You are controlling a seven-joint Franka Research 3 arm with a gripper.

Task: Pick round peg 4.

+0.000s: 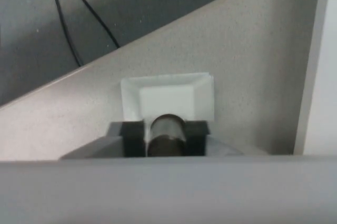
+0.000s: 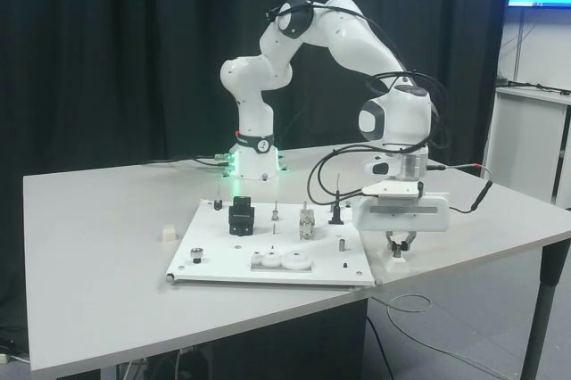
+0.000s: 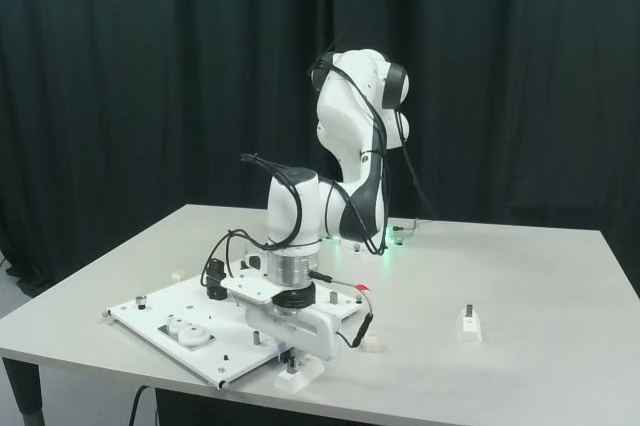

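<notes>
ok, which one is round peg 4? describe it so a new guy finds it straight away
On the grey table, go to the corner of the white assembly board nearest the gripper. Just off that corner sits a small white holder, right under the gripper; round peg 4 is the dark stubby cylinder in it. The other white holder stands alone, far from the board.

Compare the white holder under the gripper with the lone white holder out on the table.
The first holder sits by the white board at the table edge; the lone holder stands away from the board. The gripper holds a dark round peg above the first; nothing hovers over the lone one. Both are small and white.
</notes>
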